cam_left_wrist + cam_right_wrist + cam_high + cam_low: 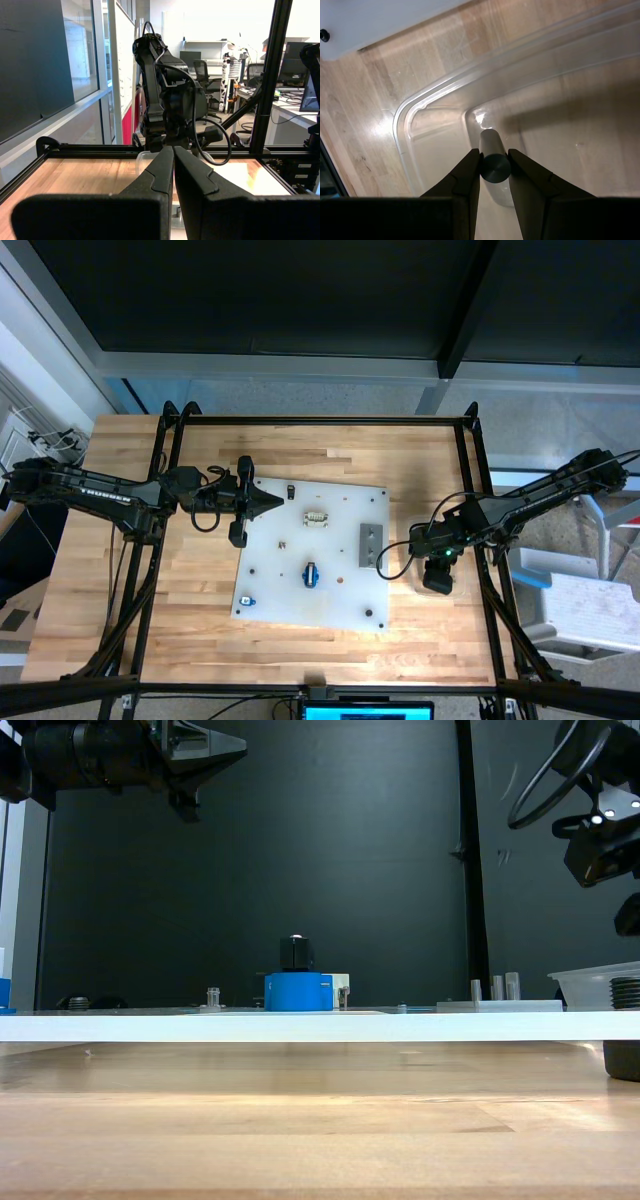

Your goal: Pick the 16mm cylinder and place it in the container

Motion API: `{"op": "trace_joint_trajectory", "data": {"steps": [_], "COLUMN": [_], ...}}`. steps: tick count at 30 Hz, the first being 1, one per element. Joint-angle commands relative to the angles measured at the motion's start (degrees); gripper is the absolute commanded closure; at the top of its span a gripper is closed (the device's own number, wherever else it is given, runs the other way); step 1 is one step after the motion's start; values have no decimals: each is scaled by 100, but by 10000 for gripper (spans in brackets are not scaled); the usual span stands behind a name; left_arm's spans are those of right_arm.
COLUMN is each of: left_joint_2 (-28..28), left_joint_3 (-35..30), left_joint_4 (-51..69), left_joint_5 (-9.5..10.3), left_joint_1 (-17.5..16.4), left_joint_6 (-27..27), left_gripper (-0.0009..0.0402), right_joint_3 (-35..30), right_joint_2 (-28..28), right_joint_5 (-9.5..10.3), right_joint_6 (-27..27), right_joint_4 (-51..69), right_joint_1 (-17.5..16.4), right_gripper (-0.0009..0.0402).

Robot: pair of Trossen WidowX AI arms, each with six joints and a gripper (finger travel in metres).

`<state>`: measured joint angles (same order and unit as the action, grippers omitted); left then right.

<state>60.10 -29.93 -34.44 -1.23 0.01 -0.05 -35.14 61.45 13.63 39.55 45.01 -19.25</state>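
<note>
L gripper [272,498] at board's [345,540] far-left corner — R gripper [438,576] just right.

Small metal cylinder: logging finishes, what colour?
Dull grey, clearest in right wrist view; right gripper holds cylinder over clear tray, left gripper hovers at white board.

Soft light, black backdrop.
Left gripper [173,148], raised at left, was dark against bright windows; right gripper [494,155] pinched the cylinder [490,139] over a glaring tray [400,125].

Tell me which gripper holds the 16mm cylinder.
The right gripper, above the container, clamps the 16mm cylinder between its fingers; the left gripper, over the board's left edge, is shut on nothing.
</note>
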Motion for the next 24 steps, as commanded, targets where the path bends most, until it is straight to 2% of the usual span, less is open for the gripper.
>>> {"op": "trace_joint_trajectory", "data": {"steps": [1, 10, 24], "left_joint_2": [0, 0, 0], "left_joint_3": [-2, -2, -2], "left_joint_4": [-2, -2, -2], "left_joint_5": [0, 0, 0], "left_joint_1": [-2, -2, 0], "left_joint_6": [2, 2, 2], "left_gripper": [393, 393, 393], "right_joint_3": [81, 94, 94], "right_joint_2": [2, 2, 4], "right_joint_5": [13, 2, -48], "right_joint_6": [2, -59, -68], "right_joint_4": [-94, -125, -260], "right_joint_1": [-2, -2, -2], "right_gripper": [337, 317, 313]}}
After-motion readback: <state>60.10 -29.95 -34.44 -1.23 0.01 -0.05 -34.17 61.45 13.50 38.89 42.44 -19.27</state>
